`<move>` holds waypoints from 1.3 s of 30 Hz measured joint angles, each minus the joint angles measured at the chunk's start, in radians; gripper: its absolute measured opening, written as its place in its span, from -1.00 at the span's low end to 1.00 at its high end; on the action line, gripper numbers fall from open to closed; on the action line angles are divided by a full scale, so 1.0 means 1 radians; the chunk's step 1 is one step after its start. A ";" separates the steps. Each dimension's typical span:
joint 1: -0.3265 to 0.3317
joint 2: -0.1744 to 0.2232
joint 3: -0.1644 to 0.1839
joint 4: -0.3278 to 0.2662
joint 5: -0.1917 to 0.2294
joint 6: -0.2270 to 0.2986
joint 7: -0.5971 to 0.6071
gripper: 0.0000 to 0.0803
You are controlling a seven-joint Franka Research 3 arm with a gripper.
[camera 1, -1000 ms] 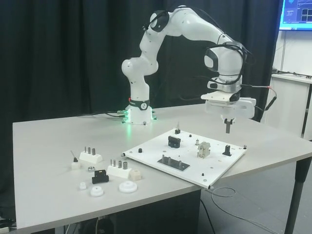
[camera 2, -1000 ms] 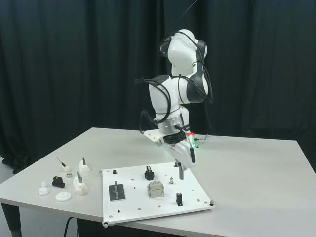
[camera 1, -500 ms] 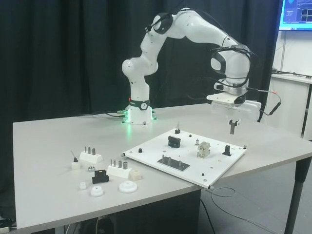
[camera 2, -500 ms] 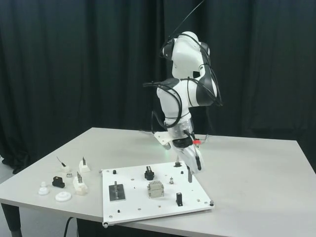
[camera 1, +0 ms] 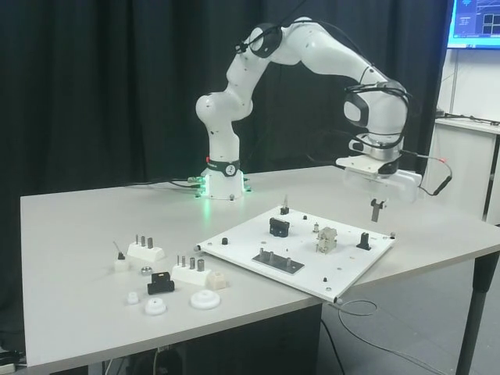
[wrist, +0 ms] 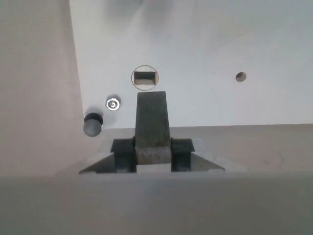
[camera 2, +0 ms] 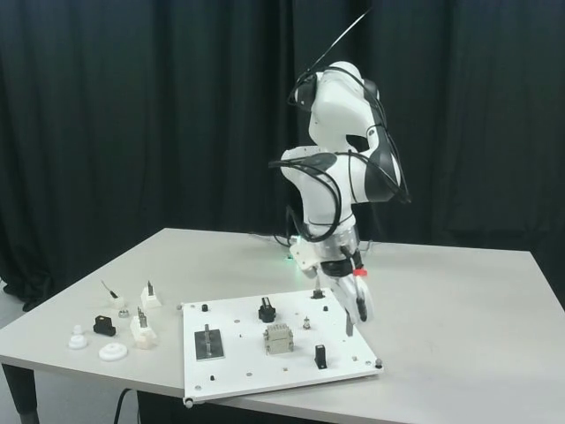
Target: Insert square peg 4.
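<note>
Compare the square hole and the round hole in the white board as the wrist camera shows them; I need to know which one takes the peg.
The square hole has straight edges and a ring drawn around it; the round hole is circular with no ring. The square hole looks larger than the round hole. The square peg in the hand points at the square hole, while the round hole lies off to one side. Both are dark openings in the white board.

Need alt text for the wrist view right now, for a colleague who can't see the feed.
The gripper holds a grey square peg upright, its tip just short of a square hole in the white board. Near the board's corner sit a small screw and a black rubber foot; another small round hole lies farther along.
</note>
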 joint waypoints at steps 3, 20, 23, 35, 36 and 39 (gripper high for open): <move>0.003 0.007 0.000 -0.002 0.000 0.013 0.032 -0.63; 0.004 0.021 0.003 -0.044 0.046 0.096 0.042 -0.63; 0.003 0.021 0.002 -0.054 0.057 0.108 0.027 -0.63; -0.001 0.021 0.000 -0.077 0.095 0.131 -0.029 -0.63; -0.001 0.021 0.000 -0.079 0.100 0.132 -0.030 -0.63; -0.001 0.021 0.000 -0.083 0.108 0.133 -0.031 -0.63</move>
